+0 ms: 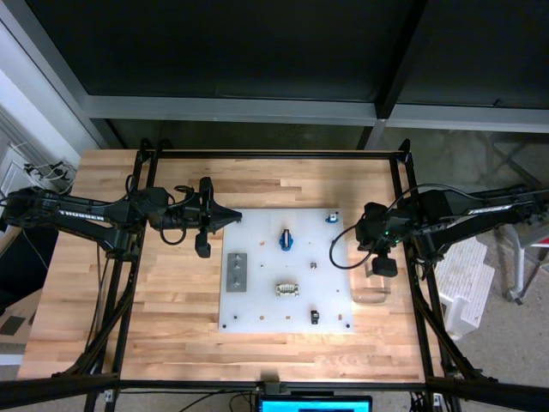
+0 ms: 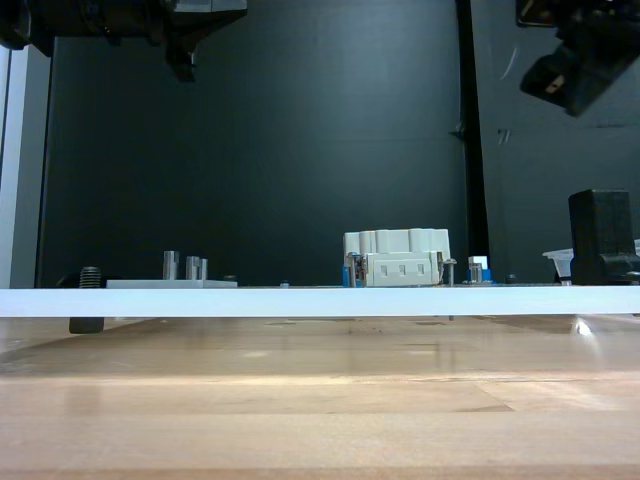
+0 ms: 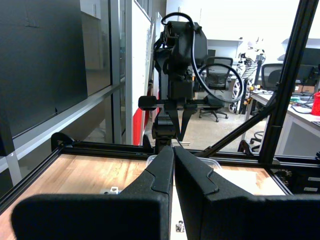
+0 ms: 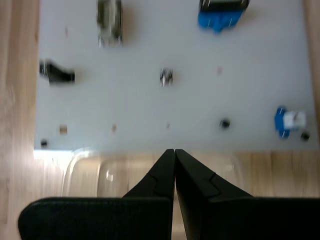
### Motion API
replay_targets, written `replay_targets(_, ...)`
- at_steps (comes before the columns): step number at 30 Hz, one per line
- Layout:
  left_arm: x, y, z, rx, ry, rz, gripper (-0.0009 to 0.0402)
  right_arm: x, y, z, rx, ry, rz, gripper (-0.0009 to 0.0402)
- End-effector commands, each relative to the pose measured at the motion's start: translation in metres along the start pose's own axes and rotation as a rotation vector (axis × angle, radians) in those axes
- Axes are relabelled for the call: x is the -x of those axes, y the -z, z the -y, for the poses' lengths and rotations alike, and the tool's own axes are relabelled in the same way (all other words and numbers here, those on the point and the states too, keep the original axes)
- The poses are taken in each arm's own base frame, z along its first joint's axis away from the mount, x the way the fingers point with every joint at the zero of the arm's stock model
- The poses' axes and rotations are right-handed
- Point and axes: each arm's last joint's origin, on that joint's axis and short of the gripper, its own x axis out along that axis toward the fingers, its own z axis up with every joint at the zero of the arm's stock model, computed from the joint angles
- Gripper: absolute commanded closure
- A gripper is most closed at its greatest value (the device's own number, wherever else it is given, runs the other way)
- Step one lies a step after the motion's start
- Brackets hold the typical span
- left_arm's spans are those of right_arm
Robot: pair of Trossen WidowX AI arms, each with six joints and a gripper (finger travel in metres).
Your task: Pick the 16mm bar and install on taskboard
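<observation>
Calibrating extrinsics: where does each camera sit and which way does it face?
High: above the near edge, looking down; both arms show, left gripper over the task board's far-left corner, right gripper over the clear tray.
Low: table height, near edge, level across the board; arms overhead.
Left wrist: faces the right arm; own gripper shut.
Right wrist: faces down at board and tray; own gripper shut.
Shared: high and right wrist show the blue connector.
16mm bar: cannot tell where.

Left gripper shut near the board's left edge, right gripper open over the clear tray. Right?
No: the right gripper is shut too, as the right wrist view shows. It does hang over the clear tray, and the left gripper is shut near the board's left edge. Where the 16mm bar lies I cannot tell.
</observation>
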Motion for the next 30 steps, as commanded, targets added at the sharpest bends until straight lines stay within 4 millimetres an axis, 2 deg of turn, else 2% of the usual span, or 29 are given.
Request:
replay_targets(1, 0.000, 0.000, 0.000, 0.000, 0.000, 0.000, 0.0393, -0.002, 0.005, -0.005, 0.016, 0.011, -0.061, 0.0393)
replay_targets(7, 0.000, 0.000, 0.000, 0.000, 0.000, 0.000, 0.0393, -0.005, 0.015, -0.014, 0.030, 0.024, -0.126, 0.0393)
replay_targets(16, 0.000, 0.000, 0.000, 0.000, 0.000, 0.000, 0.0393, -0.024, 0.034, -0.020, 0.017, 0.042, -0.228, 0.0367)
replay_targets(30, 0.000, 0.000, 0.000, 0.000, 0.000, 0.000, 0.0393, -0.046, 0.047, -0.029, 0.025, 0.081, -0.288, 0.0264)
